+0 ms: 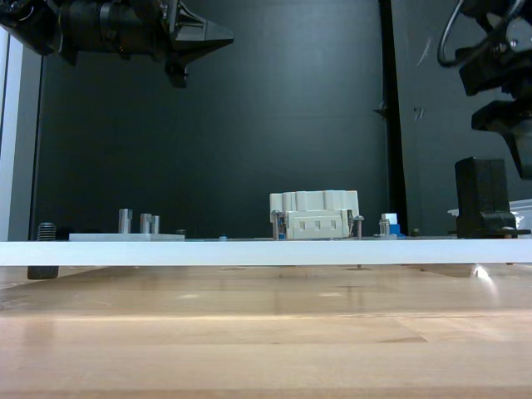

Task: Pick the HAN10E connector and install on the hub

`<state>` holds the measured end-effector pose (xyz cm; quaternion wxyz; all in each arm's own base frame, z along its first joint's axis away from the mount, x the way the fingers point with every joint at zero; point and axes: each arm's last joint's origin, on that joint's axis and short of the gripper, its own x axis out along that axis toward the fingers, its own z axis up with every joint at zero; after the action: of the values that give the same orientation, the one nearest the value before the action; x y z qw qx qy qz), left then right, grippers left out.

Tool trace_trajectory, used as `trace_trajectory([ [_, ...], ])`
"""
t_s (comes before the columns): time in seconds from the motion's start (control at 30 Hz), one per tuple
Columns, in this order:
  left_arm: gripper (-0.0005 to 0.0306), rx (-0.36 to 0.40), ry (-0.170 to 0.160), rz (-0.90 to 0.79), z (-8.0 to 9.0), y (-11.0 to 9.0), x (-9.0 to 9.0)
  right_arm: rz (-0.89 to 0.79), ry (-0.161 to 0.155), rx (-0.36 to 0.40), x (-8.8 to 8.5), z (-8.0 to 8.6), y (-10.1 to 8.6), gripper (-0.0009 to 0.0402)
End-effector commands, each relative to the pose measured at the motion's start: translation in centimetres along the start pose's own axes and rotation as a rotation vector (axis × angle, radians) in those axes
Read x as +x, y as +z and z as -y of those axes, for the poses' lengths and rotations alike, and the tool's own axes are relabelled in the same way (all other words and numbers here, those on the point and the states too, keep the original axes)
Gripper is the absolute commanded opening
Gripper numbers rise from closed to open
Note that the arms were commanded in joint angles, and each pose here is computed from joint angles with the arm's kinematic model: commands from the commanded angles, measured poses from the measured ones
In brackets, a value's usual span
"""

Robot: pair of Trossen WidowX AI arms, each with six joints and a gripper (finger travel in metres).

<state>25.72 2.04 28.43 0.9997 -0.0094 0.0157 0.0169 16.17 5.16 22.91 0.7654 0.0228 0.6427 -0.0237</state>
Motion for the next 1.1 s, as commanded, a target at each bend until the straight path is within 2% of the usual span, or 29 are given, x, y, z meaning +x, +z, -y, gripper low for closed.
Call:
trace_trajectory([
  [0.03,0.0000,0.000,0.000,0.001,0.0,0.0,0.0,-0.009,-0.002,0.005,0.8,0.0,-0.2,0.0292],
  [0.47,0.0000,0.000,0.000,0.001,0.0,0.0,0.0,-0.015,0.001,0.021,4.9,-0.2,-0.9,0.0291],
  [0.67,0.0000,0.000,0.000,0.002,0.0,0.0,0.0,-0.028,0.003,0.032,6.0,-0.3,-0.9,0.0291],
  [0.87,0.0000,0.000,0.000,0.002,0.0,0.0,0.0,-0.033,0.009,0.031,6.3,-0.3,-0.9,0.0286],
  [0.97,0.0000,0.000,0.000,0.001,0.0,0.0,0.0,-0.034,0.009,0.038,6.2,-0.3,-1.0,0.0259],
  [1.1,0.0000,0.000,0.000,0.002,0.0,0.0,0.0,-0.024,0.013,0.048,6.0,-0.2,-1.1,0.0181],
])
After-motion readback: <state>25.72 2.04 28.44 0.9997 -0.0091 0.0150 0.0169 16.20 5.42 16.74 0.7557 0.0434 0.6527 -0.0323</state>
